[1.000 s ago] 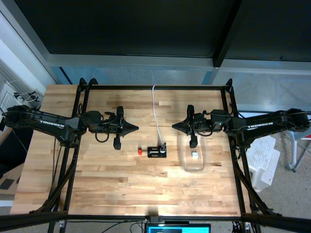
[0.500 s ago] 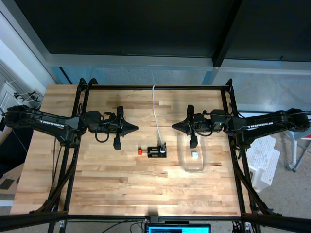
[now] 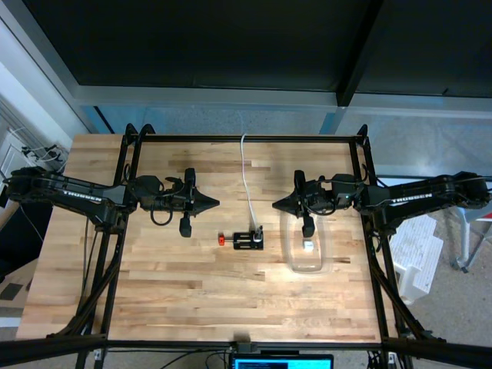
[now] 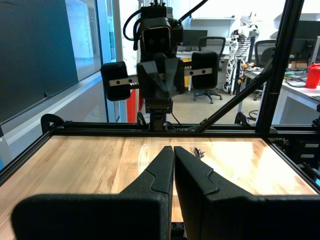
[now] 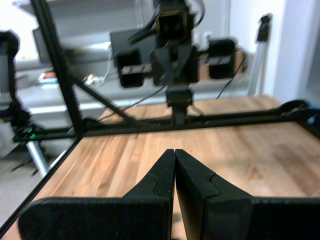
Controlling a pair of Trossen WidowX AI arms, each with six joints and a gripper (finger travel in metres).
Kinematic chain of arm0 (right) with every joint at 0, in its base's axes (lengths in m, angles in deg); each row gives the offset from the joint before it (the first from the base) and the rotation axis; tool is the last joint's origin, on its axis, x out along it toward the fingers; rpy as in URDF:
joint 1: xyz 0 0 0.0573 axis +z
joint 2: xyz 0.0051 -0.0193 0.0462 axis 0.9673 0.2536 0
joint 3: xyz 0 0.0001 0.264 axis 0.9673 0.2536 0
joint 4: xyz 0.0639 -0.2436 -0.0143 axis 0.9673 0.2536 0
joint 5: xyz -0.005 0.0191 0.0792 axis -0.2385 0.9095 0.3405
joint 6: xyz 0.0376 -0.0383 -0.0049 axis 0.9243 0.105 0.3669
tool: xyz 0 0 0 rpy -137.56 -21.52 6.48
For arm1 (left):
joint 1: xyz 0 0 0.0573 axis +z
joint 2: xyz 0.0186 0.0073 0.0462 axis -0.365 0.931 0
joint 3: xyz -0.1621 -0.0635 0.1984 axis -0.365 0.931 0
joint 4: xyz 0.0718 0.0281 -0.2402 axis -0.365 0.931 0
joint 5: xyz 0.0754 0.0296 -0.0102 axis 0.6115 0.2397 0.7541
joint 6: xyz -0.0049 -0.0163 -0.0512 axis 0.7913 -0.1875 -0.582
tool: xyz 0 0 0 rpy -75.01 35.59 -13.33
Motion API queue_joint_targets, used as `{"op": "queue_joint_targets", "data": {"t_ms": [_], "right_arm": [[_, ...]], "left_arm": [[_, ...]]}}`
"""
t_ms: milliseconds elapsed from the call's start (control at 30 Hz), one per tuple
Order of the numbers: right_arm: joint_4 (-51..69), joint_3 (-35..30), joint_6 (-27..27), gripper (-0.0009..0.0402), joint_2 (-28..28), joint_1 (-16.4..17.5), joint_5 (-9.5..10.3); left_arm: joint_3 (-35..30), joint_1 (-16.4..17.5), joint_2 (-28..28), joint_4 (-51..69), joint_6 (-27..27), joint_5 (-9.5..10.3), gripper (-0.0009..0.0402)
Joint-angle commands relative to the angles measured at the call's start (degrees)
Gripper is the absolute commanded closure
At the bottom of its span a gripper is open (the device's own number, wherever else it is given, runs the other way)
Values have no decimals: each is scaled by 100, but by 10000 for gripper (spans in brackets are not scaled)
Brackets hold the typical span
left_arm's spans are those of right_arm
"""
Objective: Remove the power plug from the receptacle and place in the container
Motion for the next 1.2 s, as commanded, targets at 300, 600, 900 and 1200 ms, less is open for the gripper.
{"op": "queue_joint_targets", "data": {"t_ms": [300, 600, 900, 1200], "right_arm": [[3338, -1259, -136, 393, 378, 280, -179], [5676, -2728, -326, 393, 1360, 750, -787], [6898, -3799, -122, 350, 2398, 828, -789], [7169, -4463, 146, 203, 3202, 844, -800]], "left_arm": [[0, 2, 0, 0, 0, -2, 393], [0, 2, 0, 2, 0, -2, 393], [0, 0, 0, 0, 0, -2, 393], [0, 2, 0, 0, 0, -2, 393]]}}
